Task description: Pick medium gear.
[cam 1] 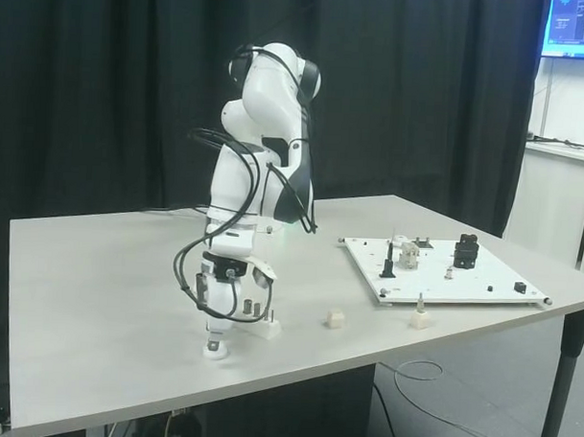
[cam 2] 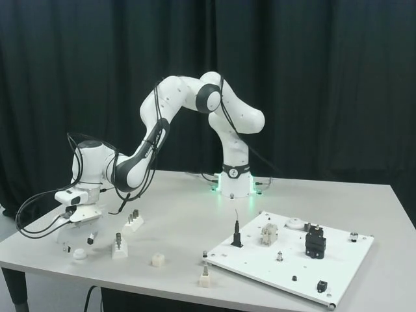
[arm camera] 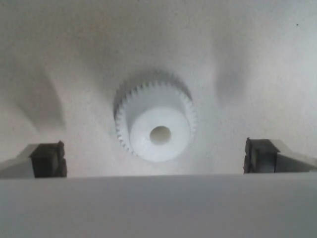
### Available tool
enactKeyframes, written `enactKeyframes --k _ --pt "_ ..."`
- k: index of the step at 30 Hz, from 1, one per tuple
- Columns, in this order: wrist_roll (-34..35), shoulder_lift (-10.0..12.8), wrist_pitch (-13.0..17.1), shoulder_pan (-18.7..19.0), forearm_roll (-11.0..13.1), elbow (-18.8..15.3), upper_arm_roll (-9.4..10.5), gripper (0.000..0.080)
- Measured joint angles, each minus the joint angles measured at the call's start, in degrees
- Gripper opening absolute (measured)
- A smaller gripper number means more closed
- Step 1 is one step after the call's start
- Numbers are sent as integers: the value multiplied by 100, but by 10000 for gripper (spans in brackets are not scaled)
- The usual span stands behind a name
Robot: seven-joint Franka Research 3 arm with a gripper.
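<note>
A white medium gear (arm camera: 156, 123) with a raised hub and centre hole lies flat on the grey table (cam 1: 98, 269). In the wrist view it sits between my two black fingertips (arm camera: 48, 159), apart from both. My gripper (arm camera: 154, 157) is open and holds nothing. In the first room view the gripper (cam 1: 214, 339) hangs low over the gear (cam 1: 215, 351) near the table's front edge. The second room view shows the gear (cam 2: 80, 254) just below the gripper (cam 2: 78, 244) at the table's front left corner.
Small white holders with pegs (cam 2: 119, 247) (cam 2: 134, 221) stand close to the gripper. A white cube (cam 2: 157, 259) and a peg block (cam 2: 205, 278) lie further along the front edge. A white assembly board (cam 2: 338, 270) carries several black and white parts.
</note>
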Motion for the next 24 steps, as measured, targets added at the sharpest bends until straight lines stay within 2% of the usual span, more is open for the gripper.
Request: enactKeyframes --k 10,24 --pt "-414 157 -62 5 0 161 7 800" --pt "-827 388 -390 13 -8 508 -2 800"
